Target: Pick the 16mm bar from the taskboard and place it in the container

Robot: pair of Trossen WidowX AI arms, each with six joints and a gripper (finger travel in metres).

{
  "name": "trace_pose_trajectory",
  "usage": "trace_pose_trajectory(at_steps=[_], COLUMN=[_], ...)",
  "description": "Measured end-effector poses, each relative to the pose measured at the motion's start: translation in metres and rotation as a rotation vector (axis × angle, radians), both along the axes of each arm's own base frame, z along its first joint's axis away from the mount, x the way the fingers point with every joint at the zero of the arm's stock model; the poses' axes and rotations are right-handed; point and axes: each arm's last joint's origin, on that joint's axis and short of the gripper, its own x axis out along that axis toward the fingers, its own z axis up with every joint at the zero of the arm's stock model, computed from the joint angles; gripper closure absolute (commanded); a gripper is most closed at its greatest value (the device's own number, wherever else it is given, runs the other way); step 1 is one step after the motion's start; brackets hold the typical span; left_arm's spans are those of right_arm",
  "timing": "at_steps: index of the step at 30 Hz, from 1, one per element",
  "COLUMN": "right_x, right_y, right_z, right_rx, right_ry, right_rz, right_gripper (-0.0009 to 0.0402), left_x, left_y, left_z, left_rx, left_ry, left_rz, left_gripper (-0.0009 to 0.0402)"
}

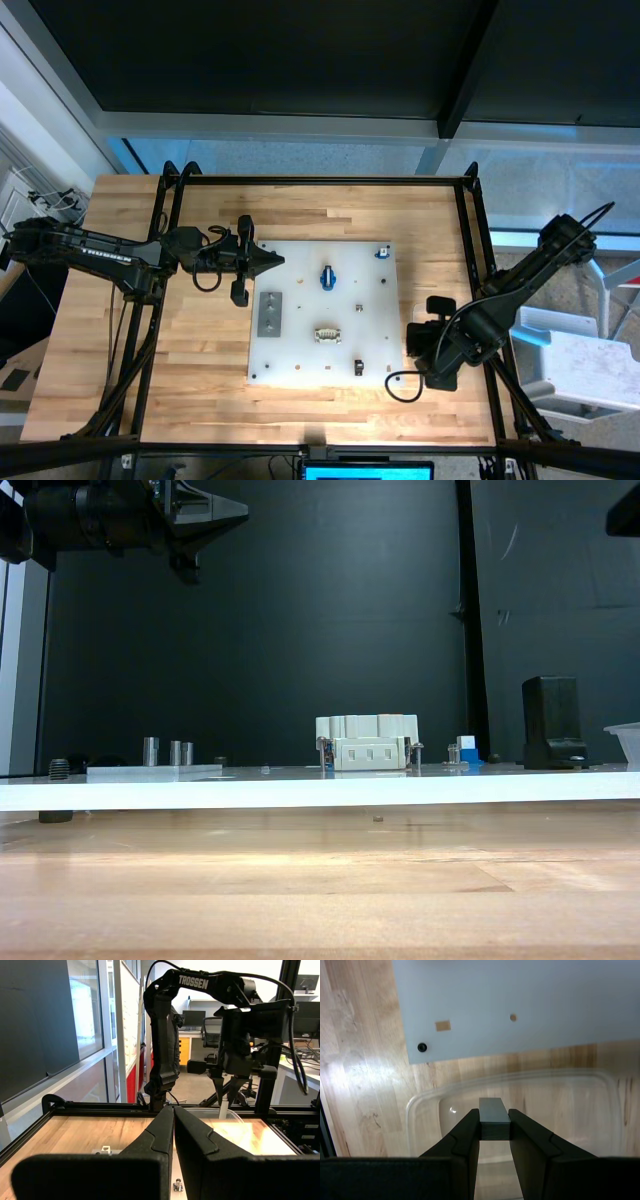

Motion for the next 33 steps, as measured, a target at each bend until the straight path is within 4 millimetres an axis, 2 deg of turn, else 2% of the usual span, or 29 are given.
trace_pose_trajectory(at_steps=[25, 33], right_x=[-0.046, -0.048], right_y=[-0.024, -0.026], right_z=[-0.037, -0.051], right_rx=[0.02, 0.005], right_ry=[0.002, 0.017], right_rz=[-0.036, -0.034], right_gripper=[0.0374, 0.0343], left_x=[0.0, 0.0], left_y=[0.0, 0.0], left_z=[0.0, 0.0], left_rx=[0.0, 0.0], left_ry=[0.0, -0.001], left_rz=[0.0, 0.0], left_gripper=[0.0393, 0.0393])
